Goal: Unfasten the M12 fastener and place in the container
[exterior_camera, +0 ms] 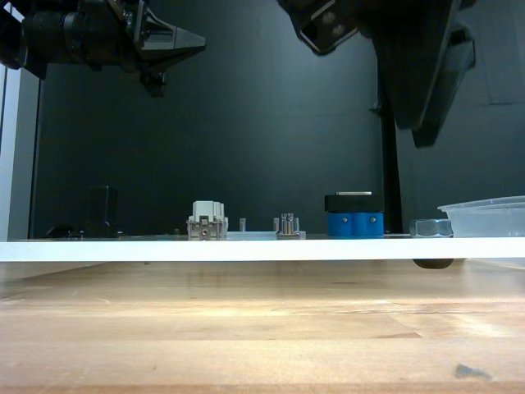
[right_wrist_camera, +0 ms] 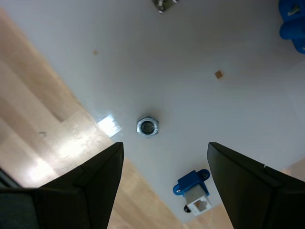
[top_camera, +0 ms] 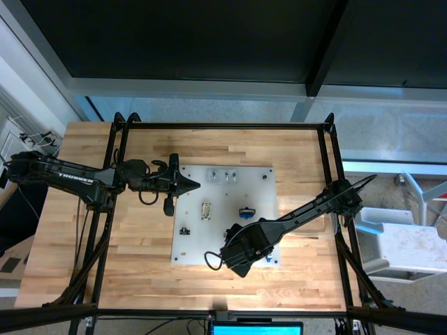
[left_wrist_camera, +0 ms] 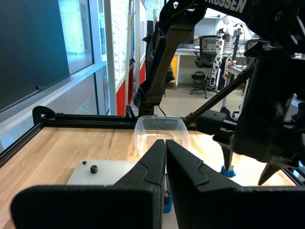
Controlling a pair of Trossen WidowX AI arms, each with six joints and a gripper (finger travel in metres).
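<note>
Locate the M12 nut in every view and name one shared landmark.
High view: not seen; the right tool hangs over the white board's near right edge.
Low view: M12 nut at right, in front of the container.
Left wrist view: not seen; the left tool, shut, hovers over the board's far left.
Right wrist view: on the board, between the open right tool's fingers.
Shared landmark: the white board.
</note>
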